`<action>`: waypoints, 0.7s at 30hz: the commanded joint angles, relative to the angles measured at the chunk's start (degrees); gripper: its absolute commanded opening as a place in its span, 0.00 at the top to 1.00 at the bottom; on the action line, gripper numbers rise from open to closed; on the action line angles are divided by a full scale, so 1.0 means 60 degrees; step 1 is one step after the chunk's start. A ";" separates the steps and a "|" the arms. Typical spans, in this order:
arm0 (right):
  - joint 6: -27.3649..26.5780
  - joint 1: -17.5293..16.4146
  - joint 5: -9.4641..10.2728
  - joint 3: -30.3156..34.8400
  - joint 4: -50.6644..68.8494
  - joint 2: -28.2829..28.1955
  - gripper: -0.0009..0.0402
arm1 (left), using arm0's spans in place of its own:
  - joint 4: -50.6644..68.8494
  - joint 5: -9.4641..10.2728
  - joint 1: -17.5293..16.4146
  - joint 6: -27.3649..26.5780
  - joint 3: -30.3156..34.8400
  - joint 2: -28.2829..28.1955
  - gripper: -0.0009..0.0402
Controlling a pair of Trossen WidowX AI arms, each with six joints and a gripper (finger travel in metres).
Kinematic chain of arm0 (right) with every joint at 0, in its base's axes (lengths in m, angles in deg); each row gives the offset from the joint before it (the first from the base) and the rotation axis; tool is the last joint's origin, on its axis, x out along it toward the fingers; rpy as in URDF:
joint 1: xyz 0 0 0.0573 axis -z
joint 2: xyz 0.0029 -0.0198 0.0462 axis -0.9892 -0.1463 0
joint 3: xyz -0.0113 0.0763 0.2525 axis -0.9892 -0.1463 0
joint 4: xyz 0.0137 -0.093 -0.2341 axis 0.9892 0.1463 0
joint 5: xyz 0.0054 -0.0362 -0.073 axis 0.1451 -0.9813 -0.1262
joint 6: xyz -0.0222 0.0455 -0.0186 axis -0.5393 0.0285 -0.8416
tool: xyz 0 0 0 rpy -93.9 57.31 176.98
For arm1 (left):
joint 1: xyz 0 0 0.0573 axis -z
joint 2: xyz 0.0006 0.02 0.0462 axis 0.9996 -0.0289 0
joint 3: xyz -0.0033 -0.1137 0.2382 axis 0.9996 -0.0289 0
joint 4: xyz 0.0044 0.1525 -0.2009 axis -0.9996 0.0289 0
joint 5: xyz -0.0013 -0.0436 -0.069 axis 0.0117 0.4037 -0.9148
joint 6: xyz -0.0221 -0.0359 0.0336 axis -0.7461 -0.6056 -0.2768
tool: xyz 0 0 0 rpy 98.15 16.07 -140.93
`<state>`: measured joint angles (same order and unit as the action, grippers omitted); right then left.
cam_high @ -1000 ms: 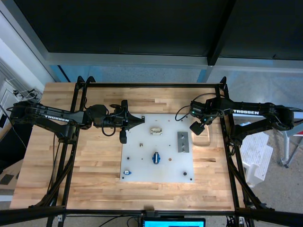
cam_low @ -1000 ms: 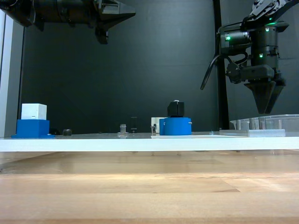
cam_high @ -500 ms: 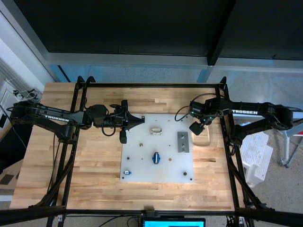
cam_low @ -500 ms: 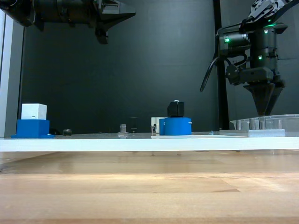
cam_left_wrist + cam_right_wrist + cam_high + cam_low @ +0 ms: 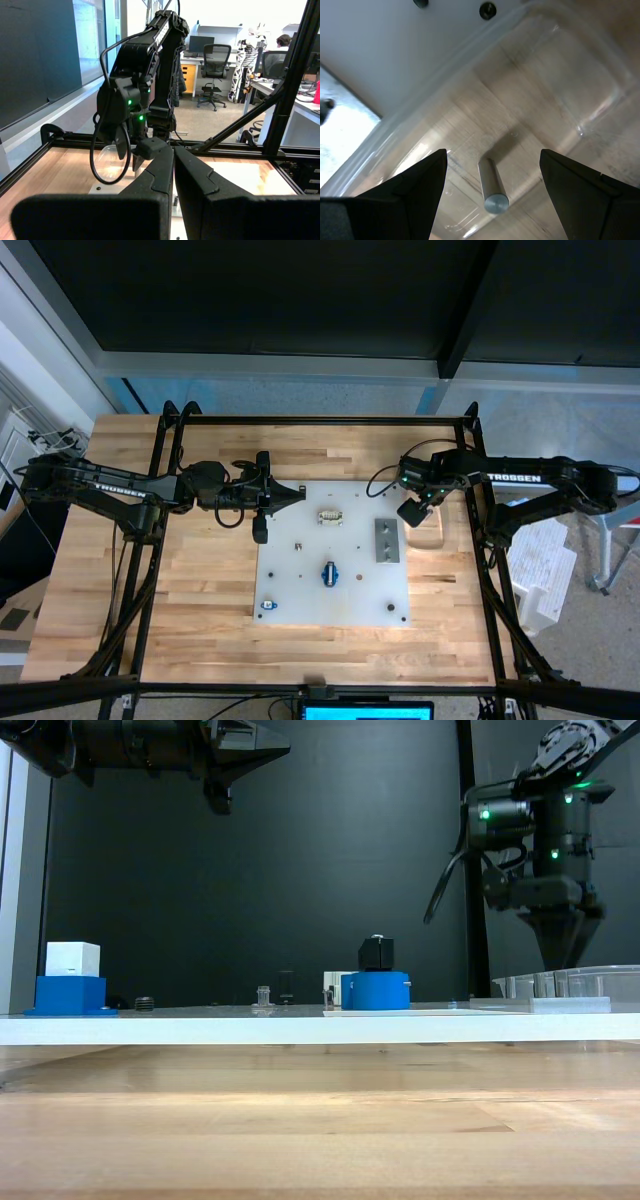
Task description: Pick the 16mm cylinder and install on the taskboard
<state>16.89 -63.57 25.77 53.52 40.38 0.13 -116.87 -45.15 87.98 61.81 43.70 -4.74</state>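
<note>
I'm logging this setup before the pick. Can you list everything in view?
table: one, wood, under everything
taskboard: one, white, table centre
block: one, grey, board's right side
blue connector: one, blue, board's middle
beige connector: one, beige, board's far side
tray: one, clear, right of board
cylinder: one, silver, lying in tray
left claw: one, black, shut, over board's far-left corner
right claw: one, black, open, above the cylinder

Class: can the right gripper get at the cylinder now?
Probably yes: right gripper hangs open above the cylinder in the clear tray, nothing between. Left gripper hovers over the taskboard's edge.
</note>
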 commanded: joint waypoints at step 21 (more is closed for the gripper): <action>-0.0255 0.0062 0.0044 -0.0696 -0.1759 -0.1949 0.40 | -0.0004 0.0000 -0.0004 0.0000 0.0000 -0.0004 0.98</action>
<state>15.29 -63.20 26.18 49.56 30.22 -11.15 -116.87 -45.15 87.98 61.79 43.68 -4.74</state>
